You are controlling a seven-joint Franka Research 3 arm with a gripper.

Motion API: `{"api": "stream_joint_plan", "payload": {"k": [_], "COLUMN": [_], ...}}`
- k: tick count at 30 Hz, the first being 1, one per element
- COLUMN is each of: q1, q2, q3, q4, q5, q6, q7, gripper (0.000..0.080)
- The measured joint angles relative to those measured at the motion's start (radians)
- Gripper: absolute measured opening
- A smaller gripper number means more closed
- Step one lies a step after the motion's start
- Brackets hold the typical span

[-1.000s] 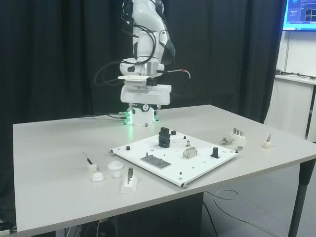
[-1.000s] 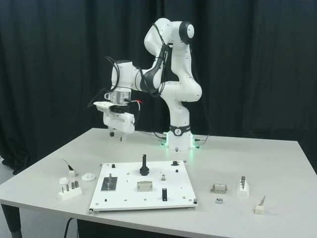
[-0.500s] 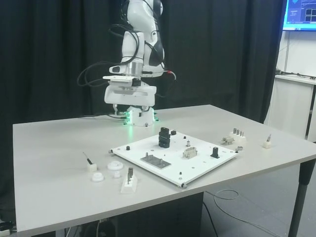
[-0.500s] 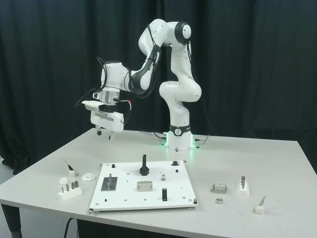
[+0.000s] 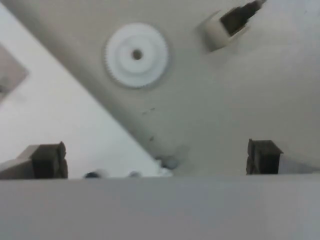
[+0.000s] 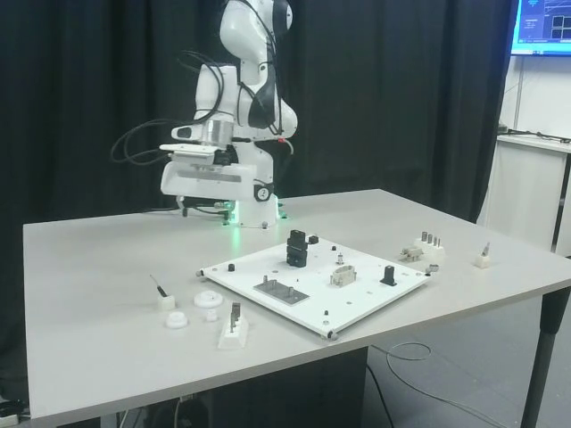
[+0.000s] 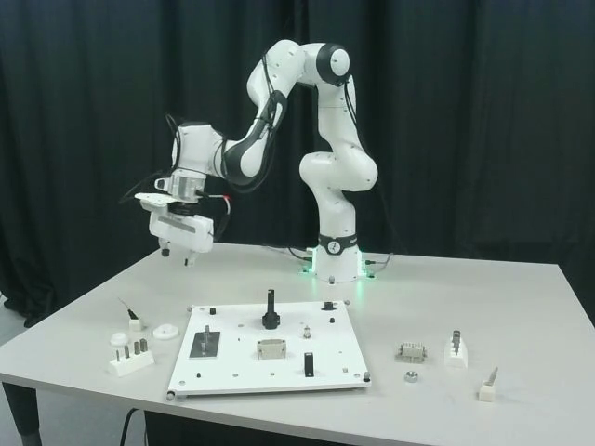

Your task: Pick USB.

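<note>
The USB (image 6: 162, 293) is a small white block with a thin black plug and wire, standing on the grey table left of the white board (image 6: 357, 299). The second room view shows the USB (image 7: 133, 320) near the table's left edge. In the wrist view the USB (image 5: 227, 22) lies beyond a white gear (image 5: 136, 55). My gripper (image 6: 201, 209) hangs high over the table, behind the USB and well apart from it. Seen from the second room view, the gripper (image 7: 177, 256) is above the USB. The gripper (image 5: 156, 159) is open, with nothing between its black fingertips (image 5: 49, 161).
Two white gears (image 6: 208, 300) and a white holder with pins (image 6: 234, 332) lie close to the USB. The board (image 7: 242, 370) carries a black post (image 7: 270, 316) and metal parts. Small connectors (image 7: 410, 352) and white blocks (image 7: 487, 386) sit on the table's far side.
The arm has swung away from the robot base toward the USB's side of the table, carrying the open gripper with it. The parts on the table have not moved.
</note>
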Motion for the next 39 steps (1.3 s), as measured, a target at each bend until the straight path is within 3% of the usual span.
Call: {"api": "stream_joint_plan", "payload": {"k": [8,24,39], "q1": [-0.042,-0.080,-0.091], "q2": [0.071,0.214,0.335], "q3": [-0.015,-0.013,-0.013], "q4": [0.039,0.144,0.256], "q5": [0.048,0.262,0.416], "q6": [0.034,0.050,0.061], "q7": [-0.167,-0.429,-0.534], "gripper": [0.0800,0.0800,0.0800]}}
